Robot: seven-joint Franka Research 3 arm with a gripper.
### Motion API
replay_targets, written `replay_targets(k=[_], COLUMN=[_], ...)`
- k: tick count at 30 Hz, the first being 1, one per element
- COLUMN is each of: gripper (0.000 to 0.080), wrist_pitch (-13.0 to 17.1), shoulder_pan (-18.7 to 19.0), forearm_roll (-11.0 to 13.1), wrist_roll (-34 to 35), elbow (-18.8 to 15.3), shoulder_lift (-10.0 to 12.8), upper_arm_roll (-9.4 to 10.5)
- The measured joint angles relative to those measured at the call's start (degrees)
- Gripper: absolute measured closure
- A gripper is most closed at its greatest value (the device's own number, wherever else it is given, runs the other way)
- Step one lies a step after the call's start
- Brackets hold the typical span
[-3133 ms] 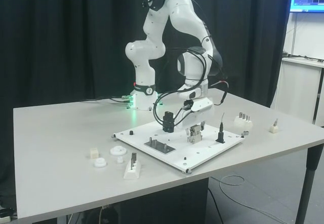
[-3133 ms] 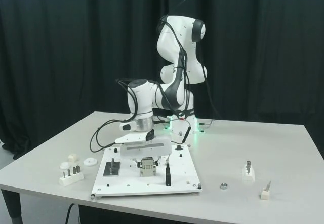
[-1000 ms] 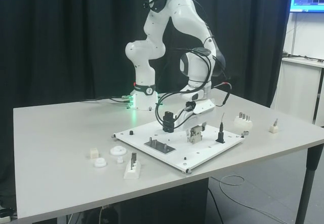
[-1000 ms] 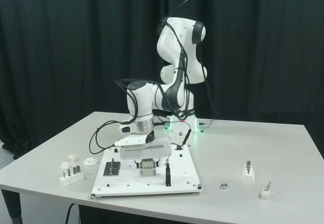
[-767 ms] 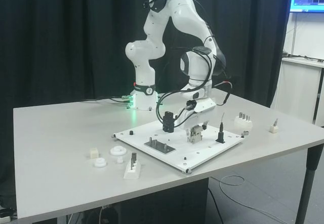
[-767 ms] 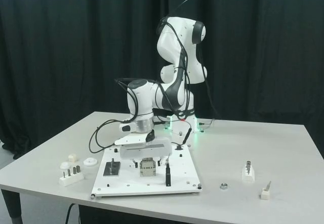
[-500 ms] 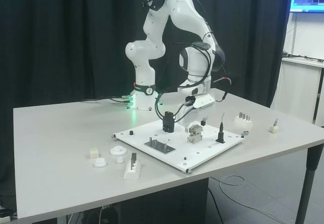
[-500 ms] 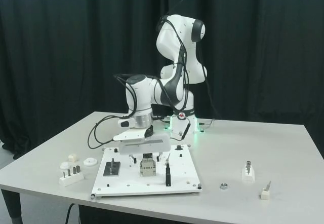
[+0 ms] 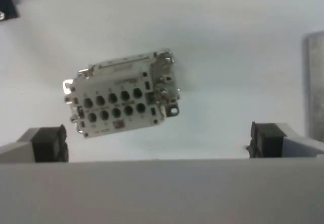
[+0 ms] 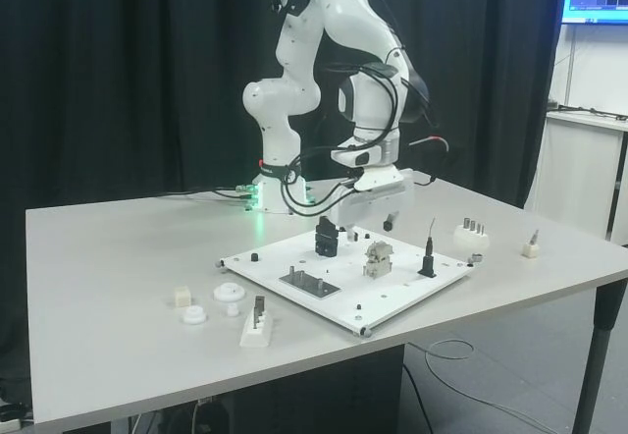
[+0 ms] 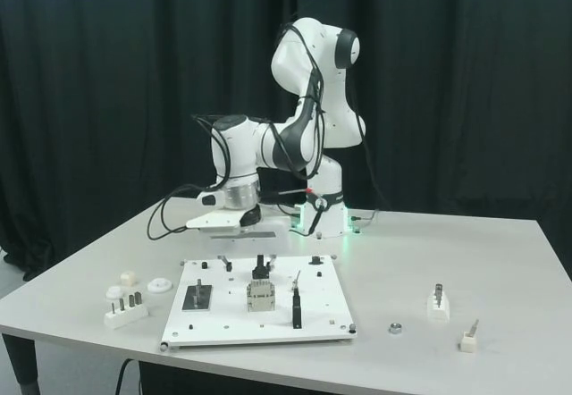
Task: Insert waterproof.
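The waterproof connector [image 9: 121, 102], a grey and white block with two rows of round sockets, stands on the white board [image 10: 392, 292] near its middle [image 10: 378, 257] [image 11: 260, 295]. My gripper [image 9: 158, 142] hangs well above it, open, its two black fingertips [image 9: 48, 143] wide apart with nothing between them. In the room views the gripper [image 10: 366, 224] [image 11: 247, 254] is over the board's far edge, clear of the connector.
On the board also stand a black block [image 10: 326, 238], a grey plate [image 10: 309, 283] and a black upright peg [image 10: 428, 257]. Around the board lie white gears [image 10: 229, 294], a white pin holder [image 10: 471, 234], two small white stands [image 10: 257, 326] [image 10: 531, 247] and a nut [image 11: 393, 328].
The gripper was low around the connector. It has since risen and pulled back toward the arm's base, while the connector stayed on the board.
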Motion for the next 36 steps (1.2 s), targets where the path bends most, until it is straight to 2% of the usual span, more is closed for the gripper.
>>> replay_targets(k=[13, 36], gripper=[0.0003, 0.0003], wrist_pitch=[0.59, 2.57], shoulder_pan=[-0.01, -0.08], forearm_roll=[-0.03, -0.03], wrist_roll=[3.69, 4.43], elbow=[-0.17, -0.45], shoulder_lift=[0.10, 1.88], upper_arm_roll=[-1.16, -1.38])
